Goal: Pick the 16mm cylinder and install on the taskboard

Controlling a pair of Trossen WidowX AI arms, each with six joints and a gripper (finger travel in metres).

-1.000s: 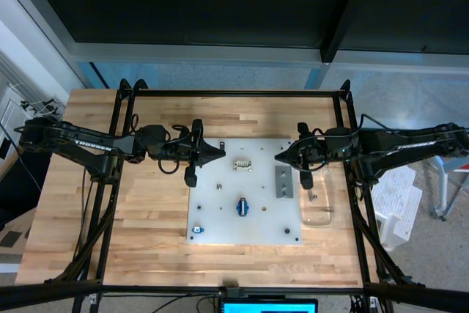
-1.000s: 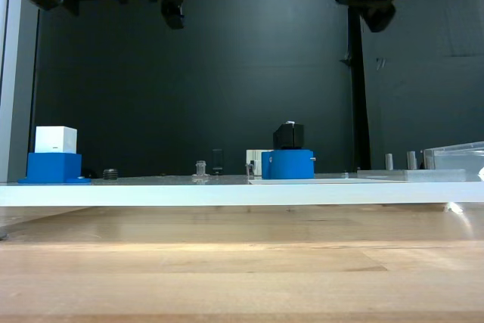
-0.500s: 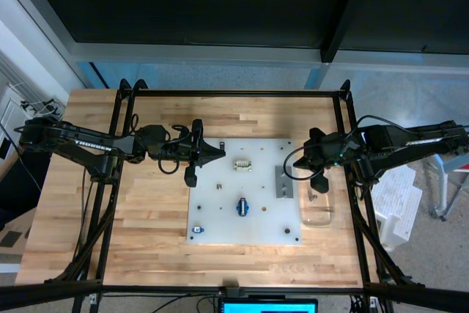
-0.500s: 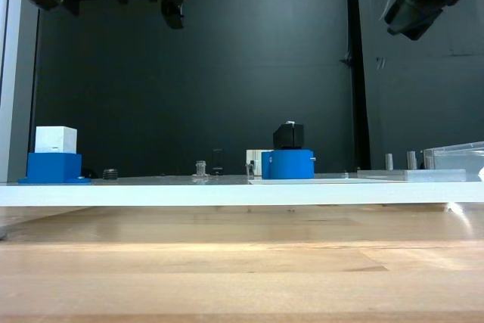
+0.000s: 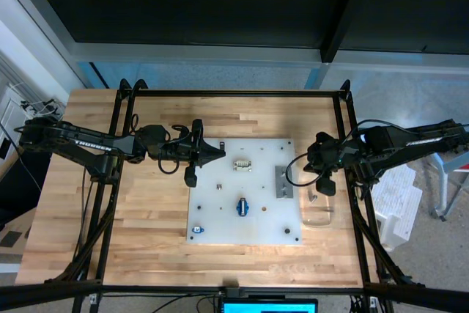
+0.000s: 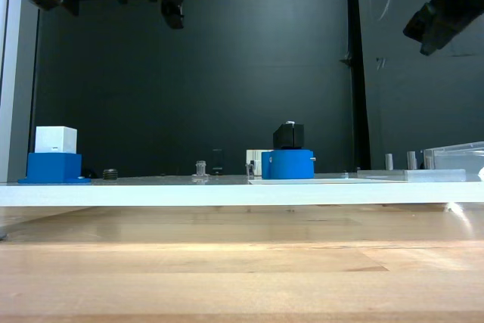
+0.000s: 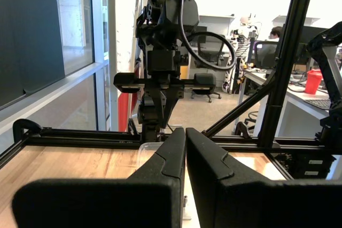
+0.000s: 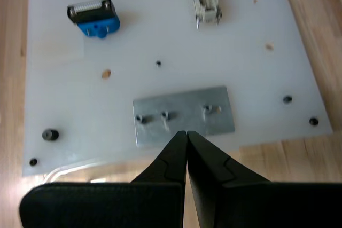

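The 16mm cylinder (image 5: 312, 198), a tiny silver peg, lies in the clear tray (image 5: 322, 216) just off the right edge of the taskboard (image 5: 220, 210). That white plate carries a grey metal block (image 5: 283, 181), a blue connector (image 5: 241, 207) and a beige connector (image 5: 242, 164). My right gripper (image 5: 311, 163) hangs high near the board's right edge, above the tray's far end, tilted down. It is shut and holds nothing (image 8: 186, 133). My left gripper (image 5: 220, 153) hovers over the board's far left corner, shut and holding nothing (image 7: 185, 130).
A black frame (image 5: 234, 94) rings the wooden table (image 5: 146, 218). The grey block (image 8: 183, 116) bears small upright pegs. A blue-and-white block (image 6: 53, 158) stands at the board's near left corner. Papers (image 5: 396, 203) lie beyond the table's right edge.
My right arm has drawn back to the right, off the board's far right part, and tilted downward above the tray. The left arm has not moved.
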